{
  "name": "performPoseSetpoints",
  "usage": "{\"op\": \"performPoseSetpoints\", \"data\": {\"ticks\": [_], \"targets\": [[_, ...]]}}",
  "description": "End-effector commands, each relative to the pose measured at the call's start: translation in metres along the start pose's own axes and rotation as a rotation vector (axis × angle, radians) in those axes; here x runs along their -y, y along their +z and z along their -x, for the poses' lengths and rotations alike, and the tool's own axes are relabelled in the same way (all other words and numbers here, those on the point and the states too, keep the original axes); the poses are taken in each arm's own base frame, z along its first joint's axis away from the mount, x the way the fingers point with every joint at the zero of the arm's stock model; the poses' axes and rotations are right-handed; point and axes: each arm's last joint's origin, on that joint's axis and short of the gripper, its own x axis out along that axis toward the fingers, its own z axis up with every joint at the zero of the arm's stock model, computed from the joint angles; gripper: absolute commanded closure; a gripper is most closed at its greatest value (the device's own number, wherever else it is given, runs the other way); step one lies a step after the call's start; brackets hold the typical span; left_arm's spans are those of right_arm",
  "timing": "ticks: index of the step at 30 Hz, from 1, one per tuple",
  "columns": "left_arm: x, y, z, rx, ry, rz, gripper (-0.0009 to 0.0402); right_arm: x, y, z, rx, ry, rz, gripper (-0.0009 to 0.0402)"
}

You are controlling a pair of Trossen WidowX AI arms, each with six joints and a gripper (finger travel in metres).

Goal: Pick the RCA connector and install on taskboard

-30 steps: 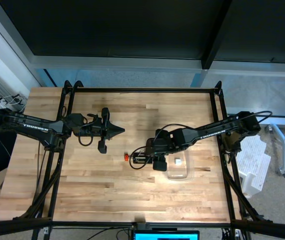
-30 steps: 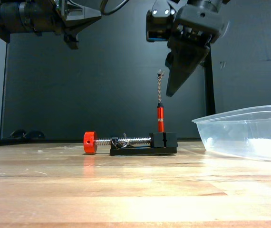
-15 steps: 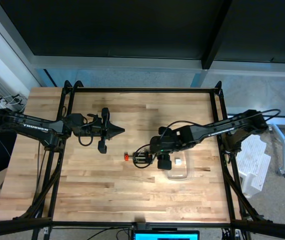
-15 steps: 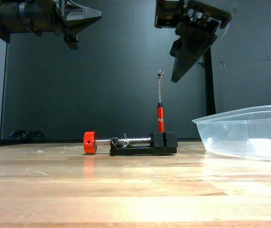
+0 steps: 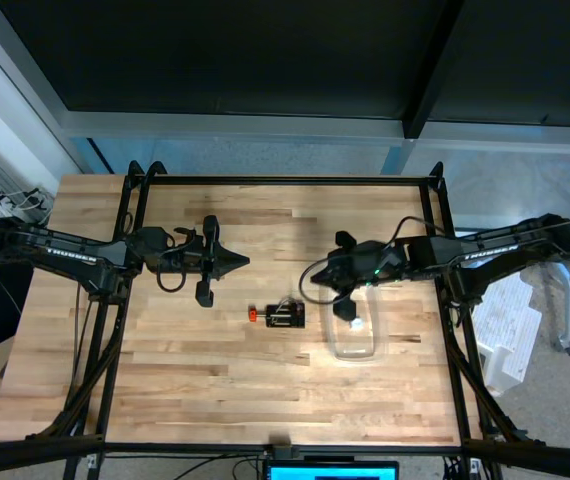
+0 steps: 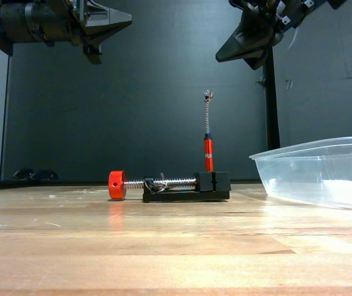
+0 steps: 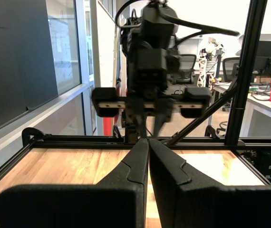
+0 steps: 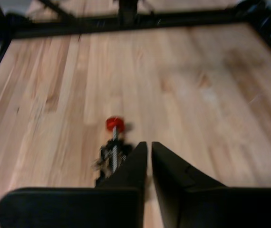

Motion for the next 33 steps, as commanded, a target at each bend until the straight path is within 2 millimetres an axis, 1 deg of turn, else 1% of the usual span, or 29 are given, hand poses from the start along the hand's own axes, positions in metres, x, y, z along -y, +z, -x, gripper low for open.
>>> {"op": "performPoseSetpoints", "data": {"ticks": [1,5,10,18,24,33], "targets": [[0.0,0.0,0.0,0.0,0.0,0.0,0.0393,0.007,-0.003,0.009,0.086,0.0,-0.009,0.0387],[0.0,0.0,0.0,0.0,0.0,0.0,0.0393,0.014,-0.007,0.019,0.174,0.031,-0.01,0.0395],[0.0,0.0,0.0,0.0,0.0,0.0,0.0393,0.018,-0.013,0.032,0.307,0.034,-0.024,0.0394],[0.0,0.0,0.0,0.0,0.0,0.0,0.0393,0.02,-0.026,0.039,0.503,0.054,-0.047,0.0393],[0.0,0.0,0.0,0.0,0.0,0.0,0.0393,0.02,-0.031,0.039,0.508,0.064,-0.045,0.0393],[0.0,0.0,0.0,0.0,0.0,0.0,0.0393,0.021,-0.031,0.039,0.522,0.059,-0.028,0.0393]]}}
